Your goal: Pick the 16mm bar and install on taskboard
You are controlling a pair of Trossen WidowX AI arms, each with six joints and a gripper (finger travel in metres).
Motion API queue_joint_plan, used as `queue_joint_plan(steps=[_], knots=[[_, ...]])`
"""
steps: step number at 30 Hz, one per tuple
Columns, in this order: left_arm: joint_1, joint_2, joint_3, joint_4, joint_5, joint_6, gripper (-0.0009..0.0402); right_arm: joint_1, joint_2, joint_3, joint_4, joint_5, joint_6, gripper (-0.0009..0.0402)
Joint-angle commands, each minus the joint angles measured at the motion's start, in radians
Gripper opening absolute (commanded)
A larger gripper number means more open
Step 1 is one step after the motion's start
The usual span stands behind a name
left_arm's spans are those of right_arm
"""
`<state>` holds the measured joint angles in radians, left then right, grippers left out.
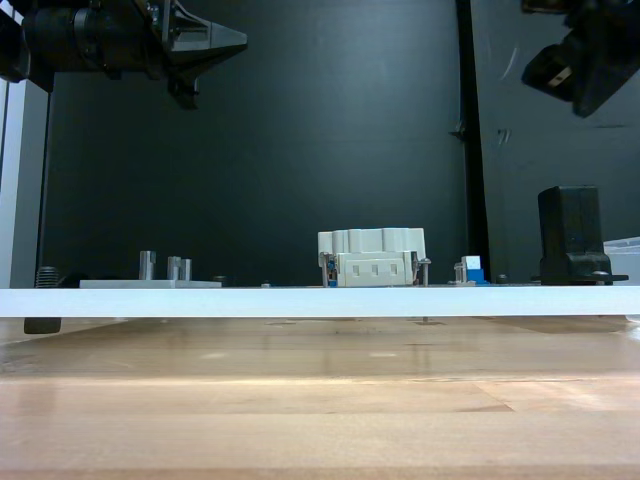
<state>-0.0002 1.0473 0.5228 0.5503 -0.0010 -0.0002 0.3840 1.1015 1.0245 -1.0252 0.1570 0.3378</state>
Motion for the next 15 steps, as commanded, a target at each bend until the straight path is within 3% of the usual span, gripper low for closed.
queue_joint_plan(steps=[1,6,9,15], knots=[[0.0,0.0,0.0,0.0,0.0,0.0,0.0,0.053,0.0,-0.001,-0.026,0.008,0.066,0.0],[0.0,0.0,0.0,0.0,0.0,0.0,0.0,0.147,0.002,-0.001,-0.037,0.011,0.166,0.0],[0.0,0.0,0.0,0.0,0.0,0.0,0.0,0.208,0.008,-0.002,-0.047,0.035,0.209,0.0],[0.0,0.0,0.0,0.0,0.0,0.0,0.0,0.311,0.042,-0.005,-0.09,0.025,0.282,0.0]])
